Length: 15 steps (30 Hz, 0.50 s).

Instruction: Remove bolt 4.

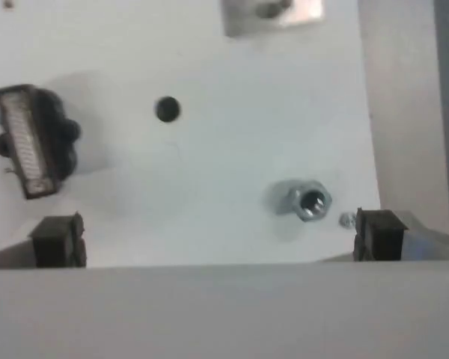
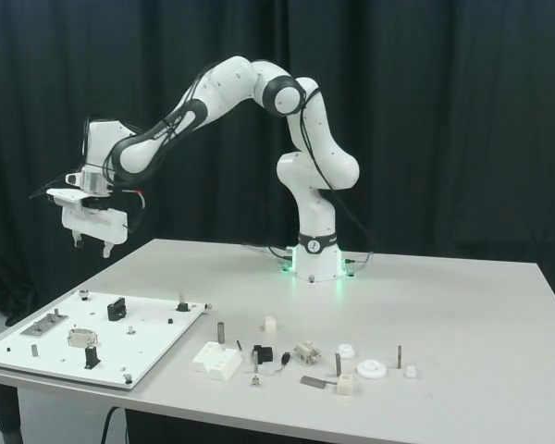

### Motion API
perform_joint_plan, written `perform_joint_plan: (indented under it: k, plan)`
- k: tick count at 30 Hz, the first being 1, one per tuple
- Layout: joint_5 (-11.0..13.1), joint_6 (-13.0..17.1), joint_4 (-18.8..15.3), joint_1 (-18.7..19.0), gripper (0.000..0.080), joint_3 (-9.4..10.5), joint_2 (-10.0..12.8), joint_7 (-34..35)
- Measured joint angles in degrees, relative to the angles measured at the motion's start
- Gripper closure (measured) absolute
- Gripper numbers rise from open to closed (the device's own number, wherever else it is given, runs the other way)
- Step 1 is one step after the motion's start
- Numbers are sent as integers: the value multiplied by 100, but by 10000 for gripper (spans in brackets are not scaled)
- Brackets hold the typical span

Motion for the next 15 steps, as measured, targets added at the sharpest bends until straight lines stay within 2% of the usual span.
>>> perform_joint_plan:
  k: [5,11,15]
  plan:
    - [257,-345,178,-280,3,0,96,87]
    - [317,-739,446,-519,3,3,270,176]
    - [383,-919,621,-631,3,3,412,560]
